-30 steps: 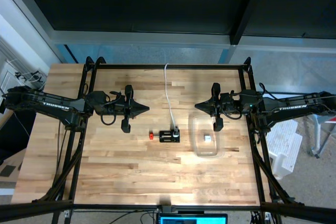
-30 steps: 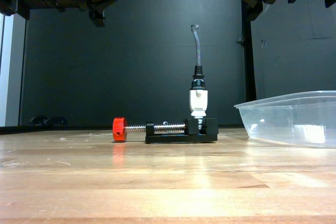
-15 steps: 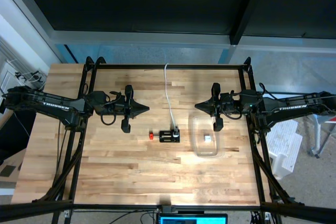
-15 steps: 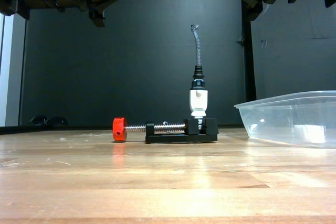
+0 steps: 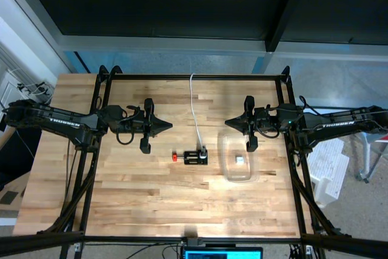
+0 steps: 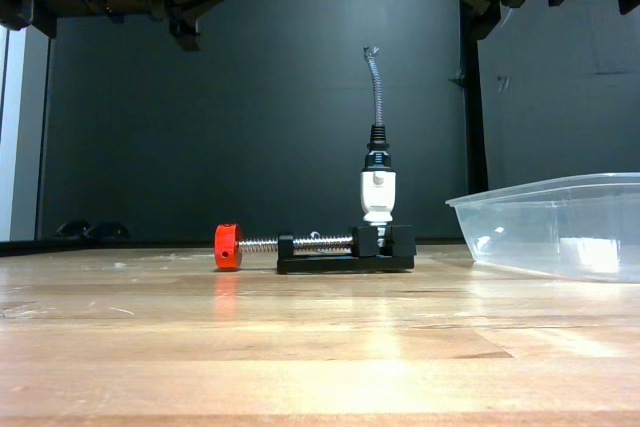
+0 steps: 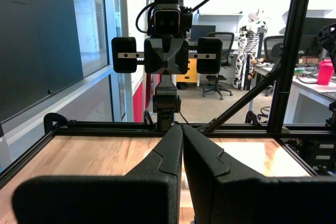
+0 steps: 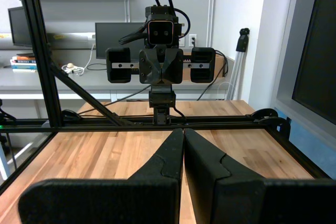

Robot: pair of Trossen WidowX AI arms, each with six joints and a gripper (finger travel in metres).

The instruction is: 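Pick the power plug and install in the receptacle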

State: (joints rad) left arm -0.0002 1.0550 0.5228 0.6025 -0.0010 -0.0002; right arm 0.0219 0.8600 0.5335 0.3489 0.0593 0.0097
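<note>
A: Where is the plug?
B: Too small to pick out in any view; I cannot tell where it lies. The socket (image 5: 204,149) is easy, though: its white head stands upright in the clamp (image 5: 195,157) near the middle of the table (image 5: 151,204), and its thin white cable (image 5: 194,107) runs from it toward the far edge.
A: And from table height?
B: The same — white head gripped in the black clamp, a dark collar on top of it, the cable rising above that. The clamp's red knob (image 5: 174,157) sticks out to the left.
A: What sits nearby?
B: A clear tray (image 5: 225,165), just beside the clamp on its right, not touching it. A small white-grey block (image 5: 240,159) lies inside.
A: The claws?
B: The left claw (image 5: 168,125) hangs high over the table, well apart from the clamp, its fingers (image 7: 168,150) pressed together on nothing. The right claw (image 5: 228,124) is likewise high, closed and empty; from above it shows over the tray's far end. The two point at each other with a wide gap between — the left wrist camera looks past its closed tips at the right arm (image 7: 166,51) straight ahead, and the right wrist camera sees the left arm (image 8: 160,59) the same way.
</note>
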